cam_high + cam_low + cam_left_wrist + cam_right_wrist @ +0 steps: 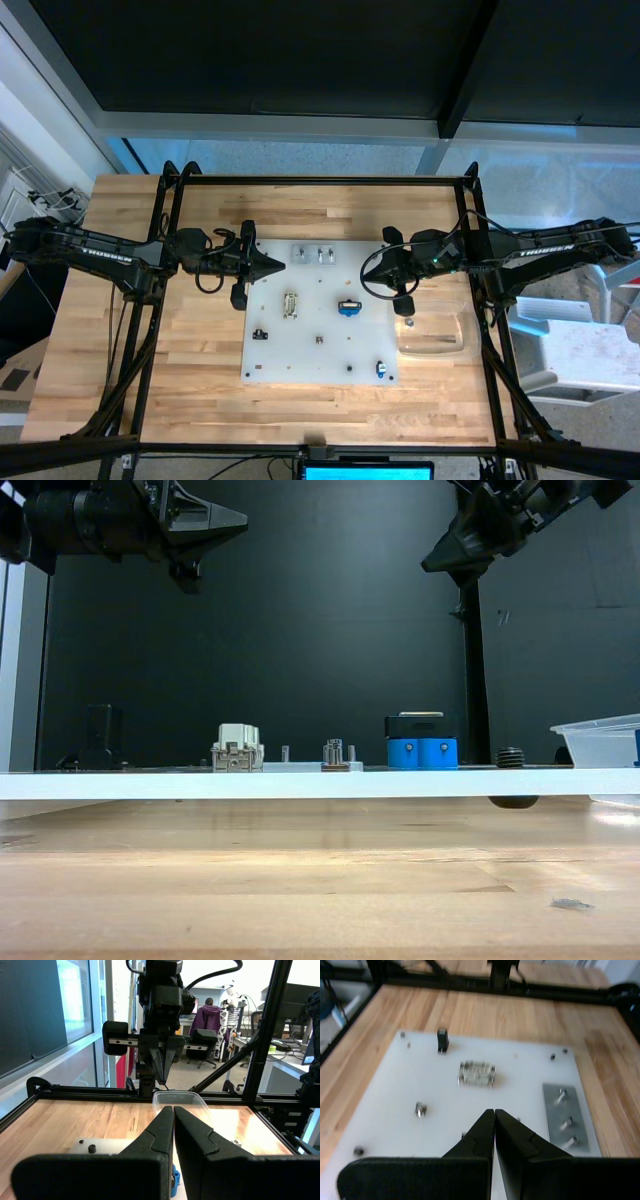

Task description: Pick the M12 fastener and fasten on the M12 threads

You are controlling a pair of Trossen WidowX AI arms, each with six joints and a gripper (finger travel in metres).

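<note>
The small silver nut [408, 324] lies in the far left corner of the clear tray [440, 346], just off the white board's [300, 345] right edge. The black ribbed stud [511, 757] stands bare on the board, in front of the tray [600, 742]. My right gripper [365, 272] hangs shut high above the board's far right part, empty, with its tips [494, 1111] together. My left gripper [281, 268] hangs shut and empty above the far left part, facing the right one, its tips [173, 1108] closed.
On the board stand a blue block [348, 307], a beige connector [291, 305], a silver post [334, 754] and a metal plate with pegs [565, 1117]. A black frame [320, 181] rings the wooden table. Both arms hang well above the board [300, 782].
</note>
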